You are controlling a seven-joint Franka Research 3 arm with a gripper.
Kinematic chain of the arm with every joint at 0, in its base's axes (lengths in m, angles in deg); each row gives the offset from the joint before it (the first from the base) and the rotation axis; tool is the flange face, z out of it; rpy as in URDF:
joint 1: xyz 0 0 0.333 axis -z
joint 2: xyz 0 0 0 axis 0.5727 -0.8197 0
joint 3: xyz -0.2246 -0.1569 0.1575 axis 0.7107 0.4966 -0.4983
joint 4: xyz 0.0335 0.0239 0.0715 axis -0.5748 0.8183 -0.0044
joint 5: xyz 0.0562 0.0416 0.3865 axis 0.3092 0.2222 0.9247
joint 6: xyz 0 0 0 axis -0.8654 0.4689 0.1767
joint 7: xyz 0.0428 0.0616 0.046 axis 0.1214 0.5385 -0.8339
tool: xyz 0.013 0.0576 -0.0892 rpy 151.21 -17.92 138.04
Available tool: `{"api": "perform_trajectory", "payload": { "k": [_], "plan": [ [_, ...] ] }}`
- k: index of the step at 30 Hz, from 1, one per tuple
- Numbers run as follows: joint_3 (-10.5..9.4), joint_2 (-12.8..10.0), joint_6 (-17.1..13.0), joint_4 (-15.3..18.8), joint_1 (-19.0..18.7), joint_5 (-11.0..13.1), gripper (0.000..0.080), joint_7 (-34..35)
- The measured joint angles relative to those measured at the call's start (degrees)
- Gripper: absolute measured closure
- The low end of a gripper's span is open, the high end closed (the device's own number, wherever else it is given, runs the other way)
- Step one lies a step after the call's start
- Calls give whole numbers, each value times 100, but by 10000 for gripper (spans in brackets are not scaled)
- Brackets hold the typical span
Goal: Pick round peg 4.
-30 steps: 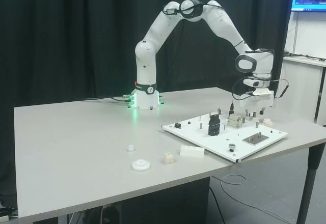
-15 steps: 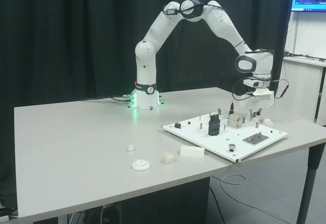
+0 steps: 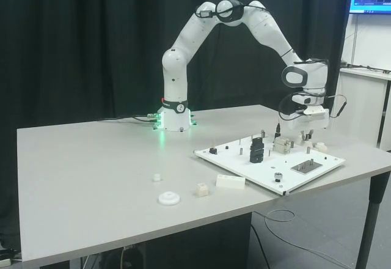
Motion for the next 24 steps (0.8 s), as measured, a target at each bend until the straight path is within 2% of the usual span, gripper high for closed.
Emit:
{"api": "perform_trajectory", "payload": {
  "k": [13, 24],
  "plan": [
    [57, 203, -31, -69, -1, 1, 656, 31],
    [107, 446, 221, -69, 0, -9, 656, 31]
  ]
}}
